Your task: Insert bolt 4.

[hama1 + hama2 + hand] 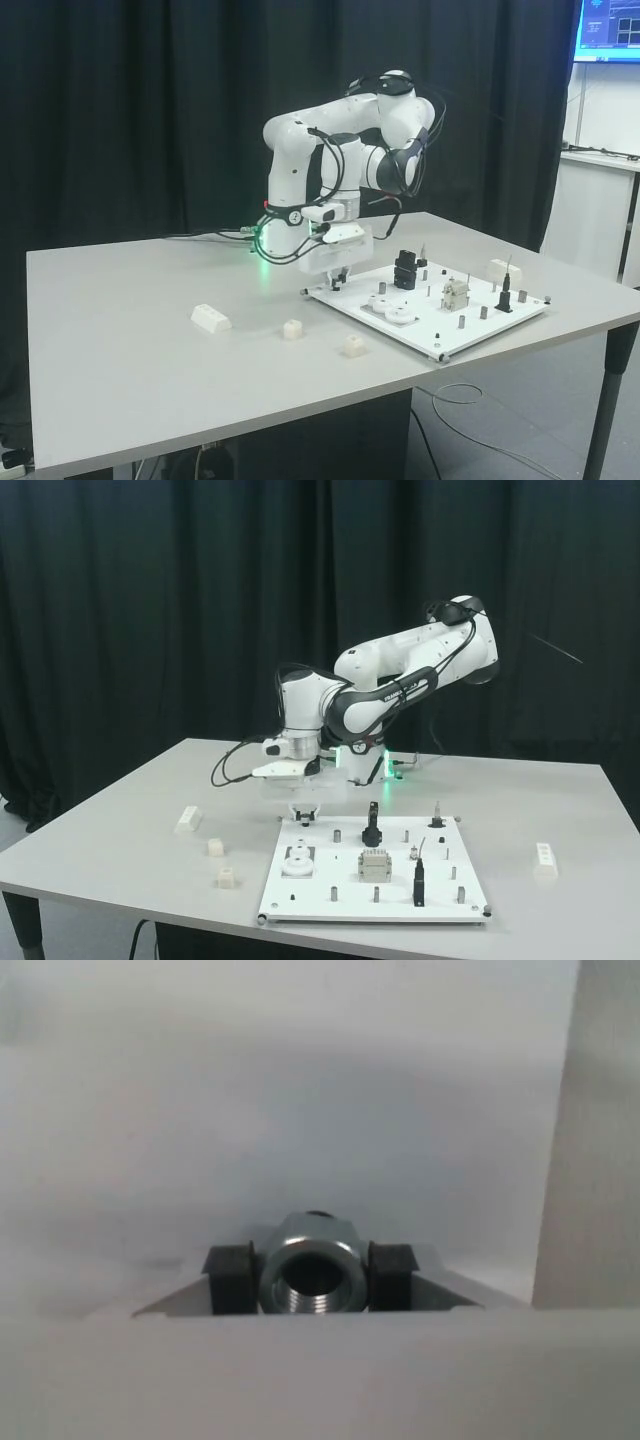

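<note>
Bolt (312,1275) clamped between the two black fingers (229,1272), threaded end facing the wrist camera, above white board (340,885)

grey table (120,330) | three small white blocks (211,318) (291,330) (353,345) are seen beside the white board (330,905) | black curtain (150,610) is seen behind | monitor (608,30) lit

Open grey tabletop (120,300) lies beside the flat white assembly board (320,895); upright black fixtures (371,832) and small pegs (scattered across it) obstruct low passes.
</note>
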`<state>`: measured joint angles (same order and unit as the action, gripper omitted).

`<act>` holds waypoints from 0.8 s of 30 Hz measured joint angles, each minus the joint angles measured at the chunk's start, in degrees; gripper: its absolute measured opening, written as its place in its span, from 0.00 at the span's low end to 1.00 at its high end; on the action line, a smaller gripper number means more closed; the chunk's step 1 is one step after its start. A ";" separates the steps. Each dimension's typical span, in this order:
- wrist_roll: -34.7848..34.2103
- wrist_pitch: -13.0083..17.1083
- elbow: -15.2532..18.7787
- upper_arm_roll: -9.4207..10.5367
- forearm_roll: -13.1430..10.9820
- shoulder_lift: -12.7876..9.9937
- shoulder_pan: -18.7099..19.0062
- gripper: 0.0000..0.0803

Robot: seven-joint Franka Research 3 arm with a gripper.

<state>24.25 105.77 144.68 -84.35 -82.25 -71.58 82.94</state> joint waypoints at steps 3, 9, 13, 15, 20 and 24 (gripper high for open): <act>-3.97 0.00 0.00 0.01 -0.02 0.00 0.01 0.30; -11.27 -0.02 0.00 0.01 -0.06 0.00 0.05 0.30; -16.66 -0.02 0.00 0.01 -0.08 0.00 0.08 0.30; -19.06 -0.02 0.00 0.01 -0.09 0.00 0.10 0.30; -25.48 -0.01 0.00 0.02 -0.15 0.00 0.12 0.30; -31.15 0.09 0.00 0.04 -0.16 0.00 0.18 0.30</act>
<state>-6.90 105.87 144.68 -84.31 -82.41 -71.58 83.12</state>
